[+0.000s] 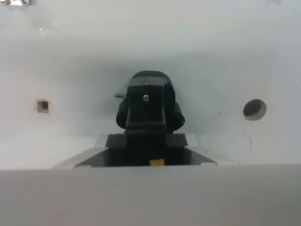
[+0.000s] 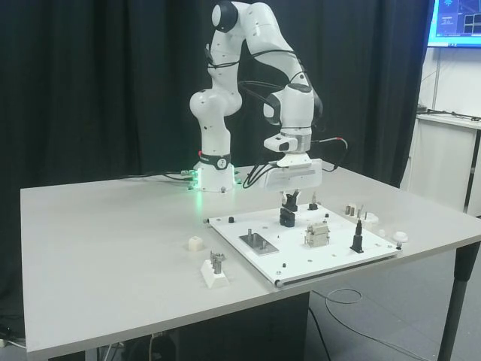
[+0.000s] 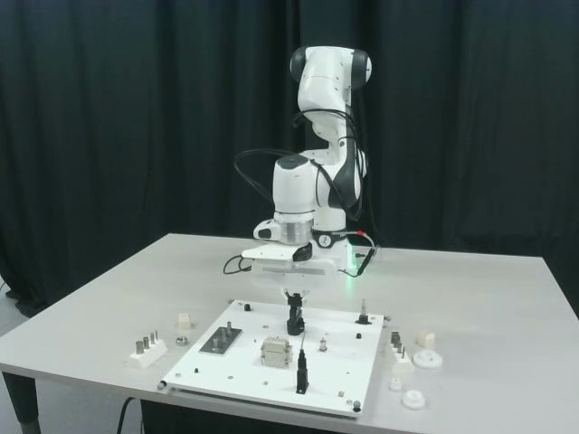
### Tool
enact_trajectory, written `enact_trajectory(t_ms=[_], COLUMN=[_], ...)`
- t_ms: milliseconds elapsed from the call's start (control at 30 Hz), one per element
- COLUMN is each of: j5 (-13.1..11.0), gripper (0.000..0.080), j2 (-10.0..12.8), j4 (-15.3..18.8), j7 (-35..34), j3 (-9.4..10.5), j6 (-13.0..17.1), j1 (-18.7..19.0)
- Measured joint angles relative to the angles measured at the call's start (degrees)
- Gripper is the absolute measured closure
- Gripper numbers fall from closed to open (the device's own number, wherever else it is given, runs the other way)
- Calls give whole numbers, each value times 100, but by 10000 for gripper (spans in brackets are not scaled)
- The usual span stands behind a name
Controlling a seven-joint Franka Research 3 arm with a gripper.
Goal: Insert D-SUB.
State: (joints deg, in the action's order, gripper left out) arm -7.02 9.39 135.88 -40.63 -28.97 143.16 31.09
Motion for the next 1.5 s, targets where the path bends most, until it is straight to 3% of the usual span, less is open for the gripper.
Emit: enact_trajectory(t_ms=[1500], j5=[-11], gripper=[649], j2=[6], j4=[24], j7=[-376], j3=[-9], j6=[4], j1=[-10])
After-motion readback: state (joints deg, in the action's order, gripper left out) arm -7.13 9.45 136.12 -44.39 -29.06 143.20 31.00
